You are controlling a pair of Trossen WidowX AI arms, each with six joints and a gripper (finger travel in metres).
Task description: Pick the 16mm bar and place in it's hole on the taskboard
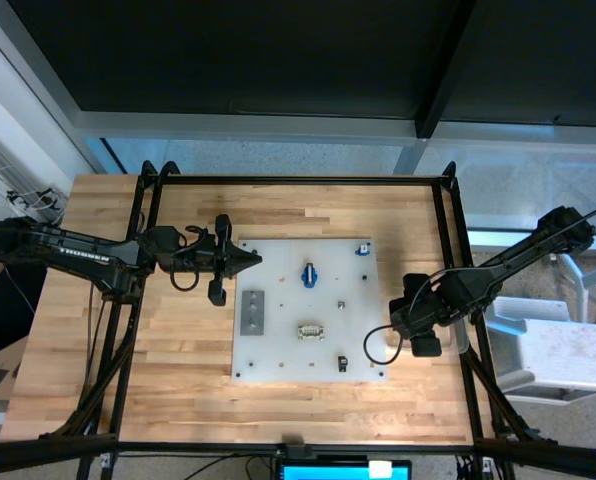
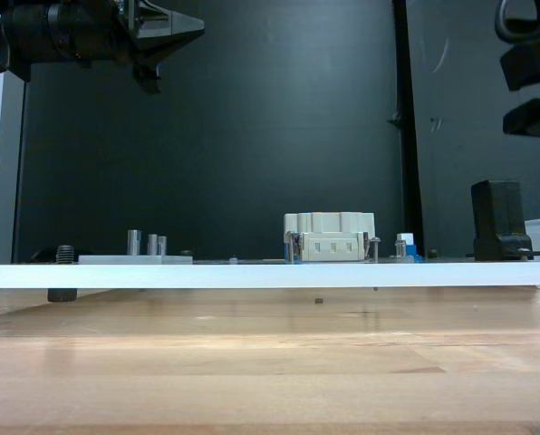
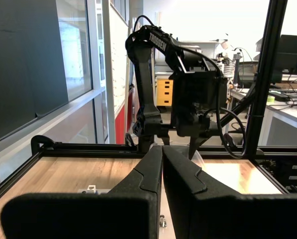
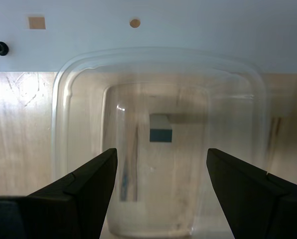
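A short grey-blue piece [image 4: 161,128], possibly the 16mm bar, lies free inside a clear plastic tray [image 4: 78,74]. My right gripper [image 4: 161,154] hangs open above that tray, one finger on each side of the piece and not touching it. In the high view this gripper [image 1: 406,322] is just off the right edge of the white task board [image 1: 308,345], over the tray [image 1: 381,347]. My left gripper [image 1: 246,260] hovers over the board's far left corner, shut and empty, its fingers [image 3: 181,172] pressed together.
A grey block [image 1: 252,312] with short metal pegs [image 2: 134,243] sits on the board's left side. A beige connector [image 2: 329,237], a blue part [image 1: 309,274] and a black part [image 2: 498,222] also stand on the board. Black frame rails border the table.
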